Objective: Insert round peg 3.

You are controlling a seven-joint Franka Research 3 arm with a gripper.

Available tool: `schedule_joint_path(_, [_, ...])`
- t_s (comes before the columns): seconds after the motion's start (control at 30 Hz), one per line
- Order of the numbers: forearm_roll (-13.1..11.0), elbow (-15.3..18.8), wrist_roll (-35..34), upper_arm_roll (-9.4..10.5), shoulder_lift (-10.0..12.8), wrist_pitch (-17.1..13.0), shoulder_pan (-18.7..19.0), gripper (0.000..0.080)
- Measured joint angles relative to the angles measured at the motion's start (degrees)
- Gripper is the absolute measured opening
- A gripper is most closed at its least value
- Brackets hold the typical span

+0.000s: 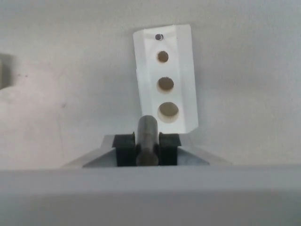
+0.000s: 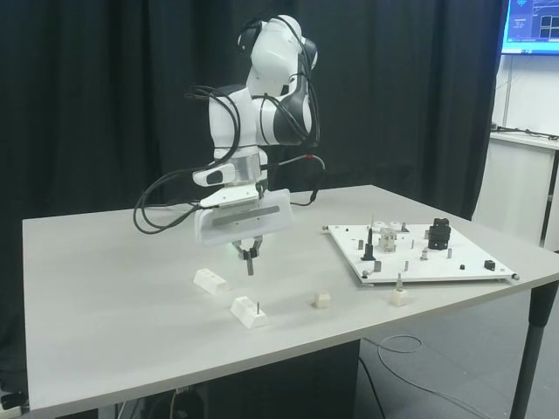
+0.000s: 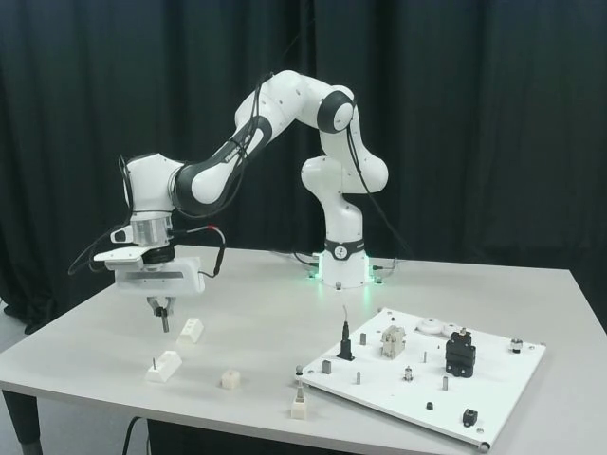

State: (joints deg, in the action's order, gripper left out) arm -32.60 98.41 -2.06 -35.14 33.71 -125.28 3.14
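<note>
- The grey table [image 2: 105,288] fills the lower half of both room views.
- The white Franka arm [image 3: 237,142] reaches from its base at centre frame toward the left in the second room view.
- A white assembly board [image 3: 427,379] lies at lower right there.
- The white block with four holes [image 1: 165,77] sits at upper centre of the wrist view, on the table.
- The gripper [image 1: 147,143], low centre, has its black fingers [image 1: 124,148] clamped on the round peg [image 1: 146,136], which hangs just above the table beside the block.
</note>
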Motion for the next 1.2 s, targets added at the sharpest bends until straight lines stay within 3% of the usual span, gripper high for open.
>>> schedule_joint_path(0.7, [0.1, -1.3, -1.0, 0.03, 1.5, 0.3, 0.0, 0.0101])
schedule_joint_path(1.2, [1.4, -2.4, -1.8, 0.03, 1.6, 1.2, 0.0, 0.0101])
